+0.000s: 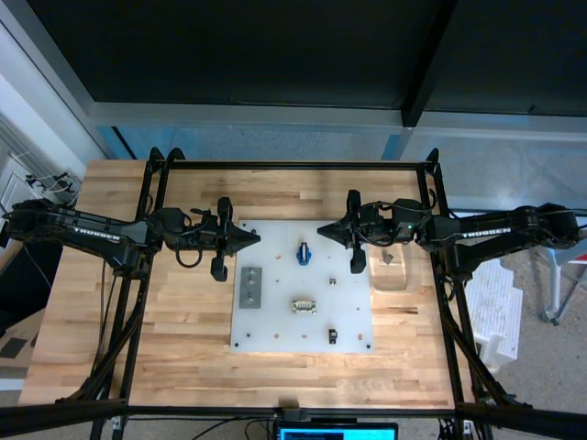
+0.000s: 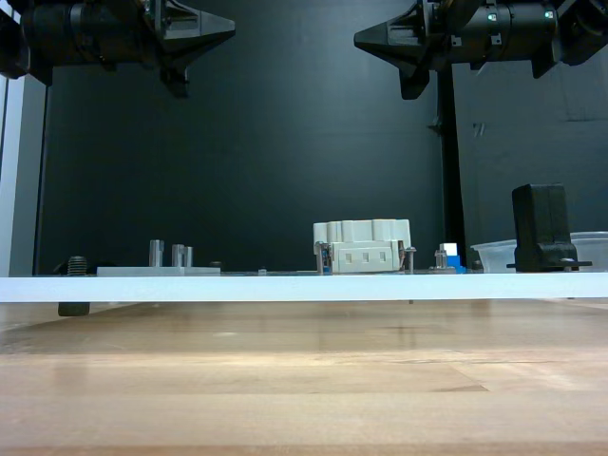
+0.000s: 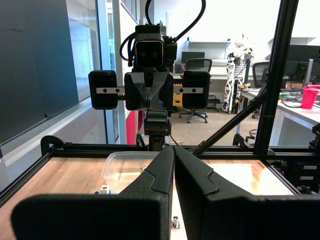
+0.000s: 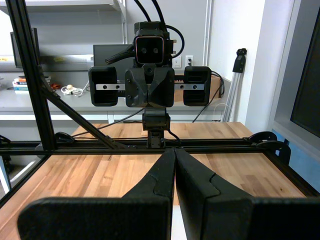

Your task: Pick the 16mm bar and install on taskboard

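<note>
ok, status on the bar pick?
Left gripper shut, right gripper shut, both high over taskboard far edge. 16mm bar apparently in clear tray right of board, untouched. No obstruction seen.

The taskboard [image 1: 275, 325] is white, with a grey block [image 1: 250, 286], blue knob [image 1: 304, 252] and beige connector [image 1: 304, 306]. The counter [image 1: 183, 367] is pale, streaked wood. The black left end effector [image 1: 253, 238] hangs over the board's far-left corner, and the black right end effector [image 1: 322, 229] over its far edge.

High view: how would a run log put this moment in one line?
left hand shut, empty, over taskboard far-left corner | right hand shut, empty, over its far edge
</note>
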